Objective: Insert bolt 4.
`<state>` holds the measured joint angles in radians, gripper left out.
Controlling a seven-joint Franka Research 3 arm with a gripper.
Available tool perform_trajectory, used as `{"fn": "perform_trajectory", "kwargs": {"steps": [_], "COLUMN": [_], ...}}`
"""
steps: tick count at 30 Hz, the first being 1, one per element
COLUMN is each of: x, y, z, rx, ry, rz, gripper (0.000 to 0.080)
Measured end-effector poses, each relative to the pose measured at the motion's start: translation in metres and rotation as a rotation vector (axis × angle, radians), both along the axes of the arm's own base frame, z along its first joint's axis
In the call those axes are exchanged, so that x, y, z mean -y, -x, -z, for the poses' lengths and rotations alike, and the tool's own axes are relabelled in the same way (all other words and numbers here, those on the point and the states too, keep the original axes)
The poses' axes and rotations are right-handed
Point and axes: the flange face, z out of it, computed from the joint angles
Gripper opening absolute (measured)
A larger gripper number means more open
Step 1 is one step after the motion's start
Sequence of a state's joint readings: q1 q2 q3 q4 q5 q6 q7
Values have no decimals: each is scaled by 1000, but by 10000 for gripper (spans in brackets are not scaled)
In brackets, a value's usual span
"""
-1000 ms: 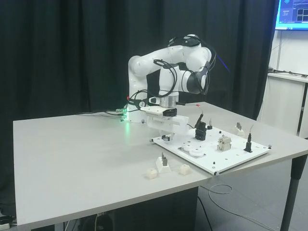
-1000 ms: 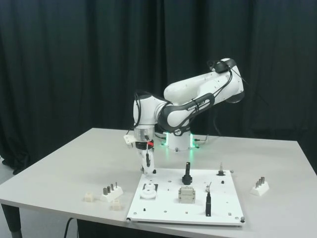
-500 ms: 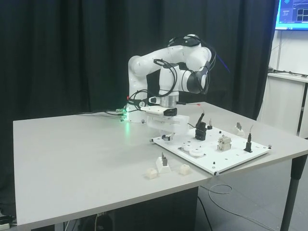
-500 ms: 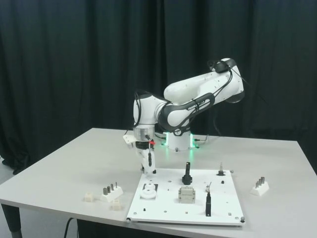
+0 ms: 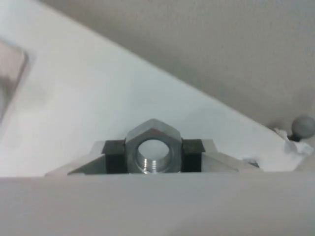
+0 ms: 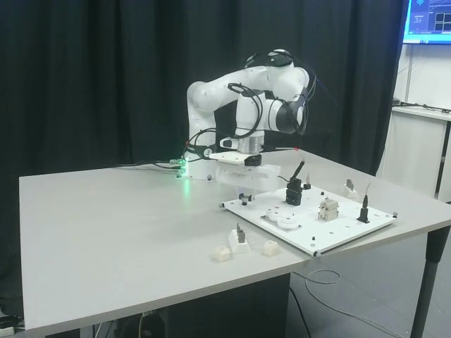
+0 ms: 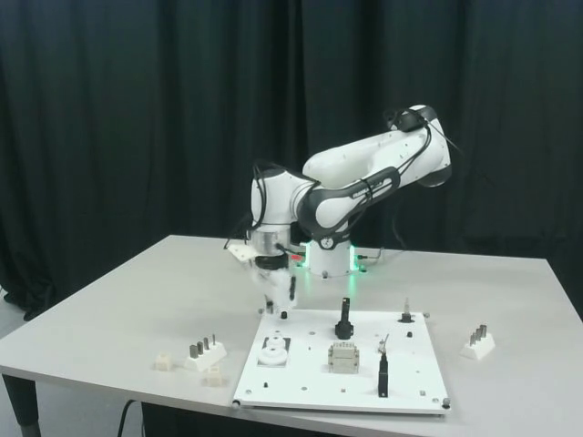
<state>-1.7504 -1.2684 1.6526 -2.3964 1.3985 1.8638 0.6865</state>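
Note:
In the wrist view a grey hex-headed bolt (image 5: 152, 153) with a threaded bore sits between my two black pads (image 5: 114, 156), which touch its flats on both sides. My gripper (image 5: 152, 157) is shut on it. Below it lie the white assembly board (image 5: 74, 108) and the board's edge, with grey table beyond. From the room views my gripper (image 6: 246, 187) (image 7: 281, 305) hangs just above the near-arm corner of the white board (image 6: 352, 229) (image 7: 301, 378). There the bolt itself is too small to make out.
A white holder with upright bolts (image 6: 240, 240) (image 7: 202, 353) stands on the table beside the board, with two small white blocks (image 6: 221, 254) (image 6: 268, 247) near it. Black upright fixtures (image 6: 294, 190) (image 7: 343, 323) rise from the board. A second bolt holder (image 7: 477, 341) sits past the board's far side.
The hand has risen a little above the board's corner and shifted slightly sideways along the edge; the board and the loose parts have stayed put.

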Motion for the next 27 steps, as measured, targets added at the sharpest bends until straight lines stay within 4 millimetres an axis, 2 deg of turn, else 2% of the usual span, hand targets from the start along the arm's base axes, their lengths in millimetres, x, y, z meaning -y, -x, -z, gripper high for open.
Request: {"fn": "perform_trajectory", "kwargs": {"steps": [10,18,27], "x": [-14,-21,-19], "y": [14,20,25], "z": [-15,-27,-30], "rx": [-16,-10,-20], "ry": [11,44,80], "rz": [-144,-394,-618], "gripper": [226,226,226]}}
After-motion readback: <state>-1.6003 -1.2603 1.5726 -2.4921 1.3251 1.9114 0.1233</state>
